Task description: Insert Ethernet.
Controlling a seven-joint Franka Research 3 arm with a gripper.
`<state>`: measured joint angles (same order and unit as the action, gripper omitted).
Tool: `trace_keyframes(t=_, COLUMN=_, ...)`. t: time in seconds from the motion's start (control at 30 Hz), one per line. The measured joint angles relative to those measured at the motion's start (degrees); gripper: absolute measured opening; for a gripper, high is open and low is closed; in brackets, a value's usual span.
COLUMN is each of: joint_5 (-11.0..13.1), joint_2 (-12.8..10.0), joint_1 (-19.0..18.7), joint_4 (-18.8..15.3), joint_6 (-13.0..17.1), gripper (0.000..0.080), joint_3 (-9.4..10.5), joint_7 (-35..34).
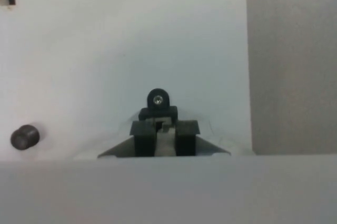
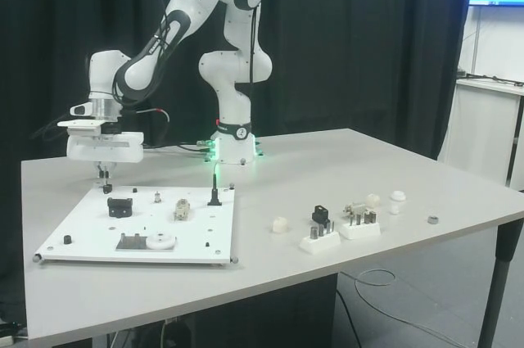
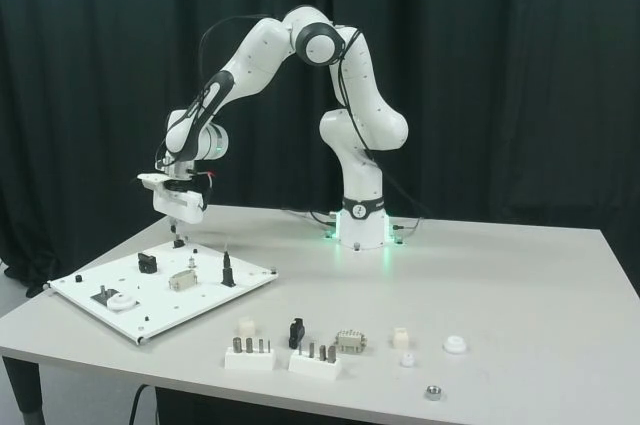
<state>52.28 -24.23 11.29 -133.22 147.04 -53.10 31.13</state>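
The big grey table (image 2: 344, 201) carries everything here, with the white seven-jointed arm (image 2: 205, 4) bolted at its back and bent far over toward the flat white square board (image 2: 196, 233) that lies on the table's near corner. Out on the bare table, well apart from the board, stand two small white holder blocks (image 2: 340, 233) with little parts stuck in them.

The hand (image 2: 104, 169) hangs just above the board's far edge. In the wrist view its two black fingers (image 1: 143, 138) are closed most of the way, and a small black piece, which I take for the Ethernet plug (image 1: 158, 105), sits pinched between them with its round end pointing down at the board. So the plug is in the hand, clear of the board, not yet seated.

By my reckoning the step in hand is the carry: plug fetched, socket still to be reached. A small black block-shaped fixture (image 2: 120, 206) stands on the board near the hand; whether that is the socket I cannot tell. The next move calls for lining the plug squarely over its port, then pressing straight down without tilting.
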Motion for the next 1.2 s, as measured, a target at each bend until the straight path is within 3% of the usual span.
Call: trace_keyframes(t=1.2, joint_5=-0.03, joint_2=0.63, joint_1=-0.17, joint_4=-0.15, joint_6=-1.05, gripper=0.0074, joint_3=-0.57, joint_7=-0.61)
